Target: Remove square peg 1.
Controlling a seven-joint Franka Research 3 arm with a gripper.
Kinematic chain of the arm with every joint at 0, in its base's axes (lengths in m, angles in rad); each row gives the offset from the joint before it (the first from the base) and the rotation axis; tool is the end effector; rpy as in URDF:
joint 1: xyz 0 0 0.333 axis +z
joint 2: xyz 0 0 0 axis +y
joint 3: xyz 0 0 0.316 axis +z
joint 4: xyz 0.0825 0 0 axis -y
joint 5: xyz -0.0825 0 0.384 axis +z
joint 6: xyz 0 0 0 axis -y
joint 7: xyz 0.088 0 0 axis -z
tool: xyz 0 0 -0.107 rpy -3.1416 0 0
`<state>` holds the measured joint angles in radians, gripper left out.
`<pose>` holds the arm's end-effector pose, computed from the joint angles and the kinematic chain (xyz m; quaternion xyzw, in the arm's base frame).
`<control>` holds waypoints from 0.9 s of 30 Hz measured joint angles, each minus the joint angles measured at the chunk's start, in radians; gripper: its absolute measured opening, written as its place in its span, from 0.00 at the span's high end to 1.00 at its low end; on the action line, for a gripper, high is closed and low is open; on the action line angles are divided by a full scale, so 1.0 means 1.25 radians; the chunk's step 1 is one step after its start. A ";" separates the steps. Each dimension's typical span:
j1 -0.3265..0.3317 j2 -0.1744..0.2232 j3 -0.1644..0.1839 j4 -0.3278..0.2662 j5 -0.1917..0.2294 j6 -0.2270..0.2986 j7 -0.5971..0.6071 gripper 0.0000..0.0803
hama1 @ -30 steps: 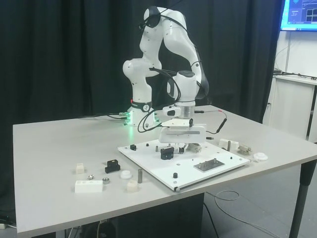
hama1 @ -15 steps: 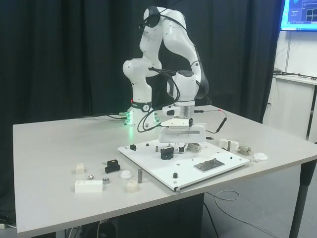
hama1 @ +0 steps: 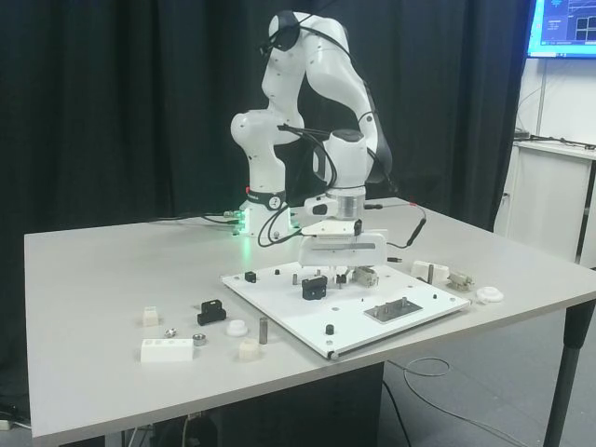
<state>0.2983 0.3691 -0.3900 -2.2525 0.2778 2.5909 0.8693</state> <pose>0.5380 -0.0587 0.2113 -0.8326 0.5538 -0.0036 0.0057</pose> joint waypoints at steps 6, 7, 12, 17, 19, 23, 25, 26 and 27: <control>-0.001 -0.007 -0.001 -0.001 0.000 -0.006 0.001 0.95; -0.001 -0.009 -0.001 -0.001 0.000 -0.006 0.001 0.95; -0.002 -0.012 -0.001 -0.002 0.000 -0.008 0.001 0.95; -0.002 -0.014 -0.002 -0.002 0.000 -0.010 0.001 0.95; -0.002 -0.016 -0.002 -0.002 0.000 -0.011 0.001 0.95; -0.002 -0.019 -0.003 -0.002 0.000 -0.015 0.001 0.95; -0.002 -0.021 -0.004 -0.002 0.000 -0.017 0.001 0.95; -0.002 -0.023 -0.004 -0.002 0.000 -0.018 0.001 0.95; -0.002 -0.024 -0.005 -0.002 0.000 -0.019 0.001 0.95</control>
<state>0.2963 0.3389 -0.3960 -2.2555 0.2778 2.5669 0.8701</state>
